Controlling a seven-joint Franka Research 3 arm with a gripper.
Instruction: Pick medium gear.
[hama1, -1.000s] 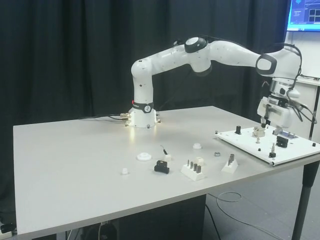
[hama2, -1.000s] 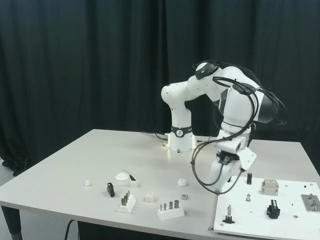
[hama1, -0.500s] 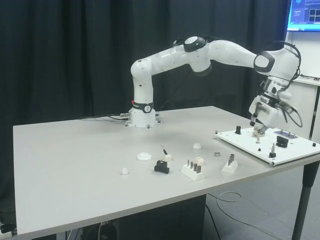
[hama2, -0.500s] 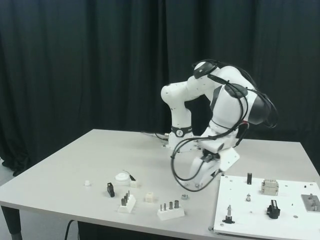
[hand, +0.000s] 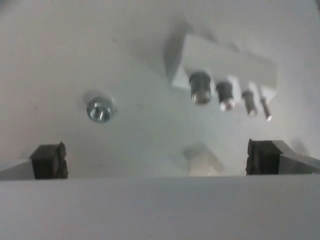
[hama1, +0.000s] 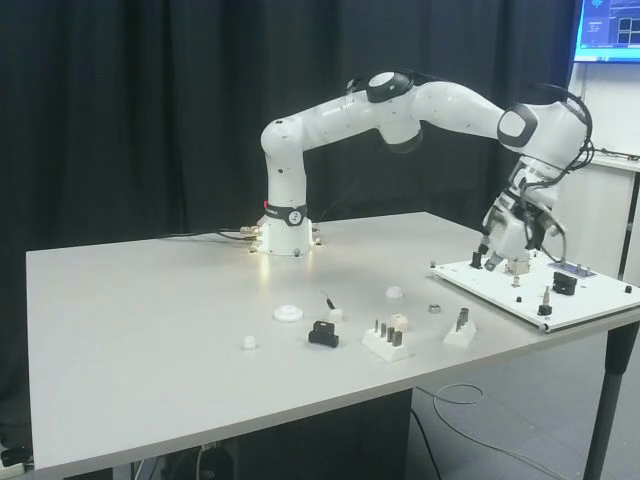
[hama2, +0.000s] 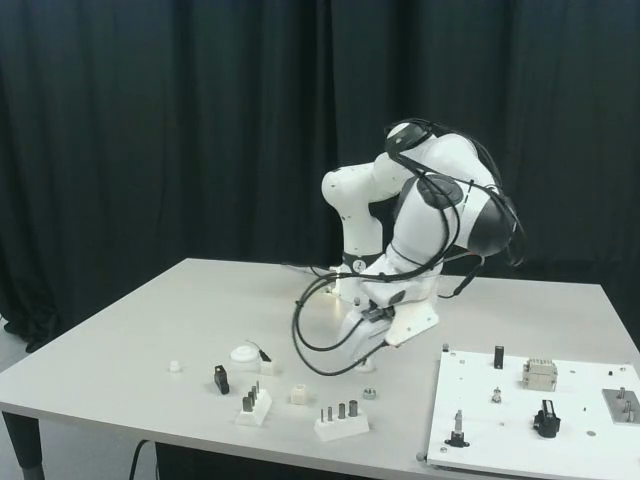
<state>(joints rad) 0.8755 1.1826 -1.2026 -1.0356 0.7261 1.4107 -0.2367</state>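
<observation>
The medium gear (hama1: 394, 292) is a small white disc lying flat on the grey table, between the large white gear (hama1: 288, 313) and the white board (hama1: 540, 290). In the second room view the medium gear (hama2: 366, 366) shows just under the hand. My gripper (hama1: 492, 262) hangs above the table beside the board's near edge, tilted toward the table's middle. In the wrist view the gripper (hand: 155, 159) is open, its black pads (hand: 48, 161) wide apart with nothing held. Below it lie a metal nut (hand: 100, 110), a white cube (hand: 202, 157) and a peg block (hand: 225, 75). No gear appears there.
A small white gear (hama1: 249, 342), a black part (hama1: 322, 334), a second white block (hama1: 460, 330) and a small part with a wire (hama1: 331, 308) lie toward the table's front. The board carries several black and metal fixtures (hama2: 545, 420). The arm's base (hama1: 285, 225) stands at the back.
The arm has swung off the white board toward the middle of the table and lowered. The gripper now hangs over the nut and peg block instead of the board.
</observation>
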